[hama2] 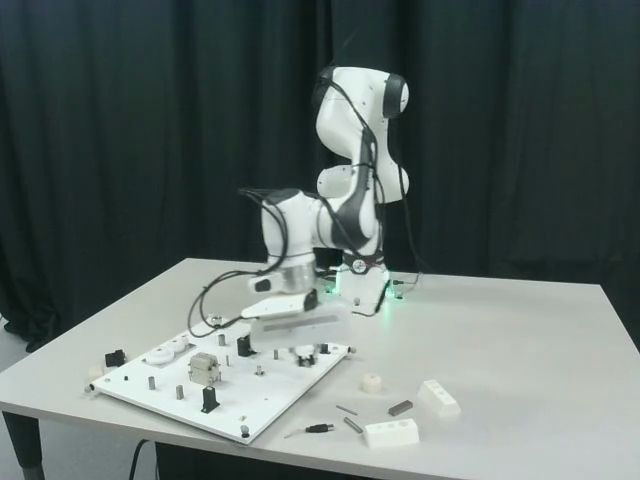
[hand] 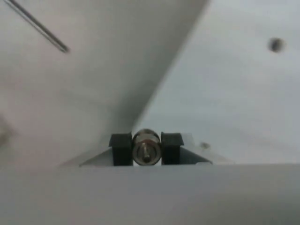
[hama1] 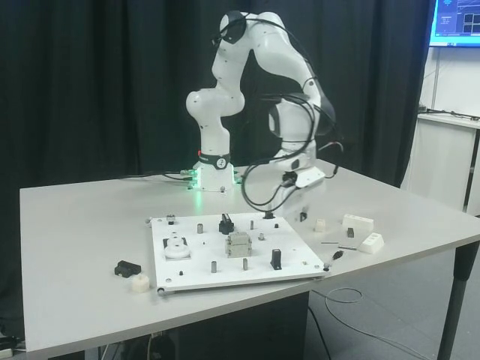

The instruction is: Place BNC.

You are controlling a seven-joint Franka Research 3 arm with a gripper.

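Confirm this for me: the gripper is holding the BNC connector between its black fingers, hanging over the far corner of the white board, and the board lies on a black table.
One thing is wrong: the table is grey, not black, as both room views show. The rest holds: the gripper grips the BNC connector between its black fingers, over the far corner of the white board.

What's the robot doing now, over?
Gripper shut on BNC connector. Held above edge of white board. Nothing seen in the way.
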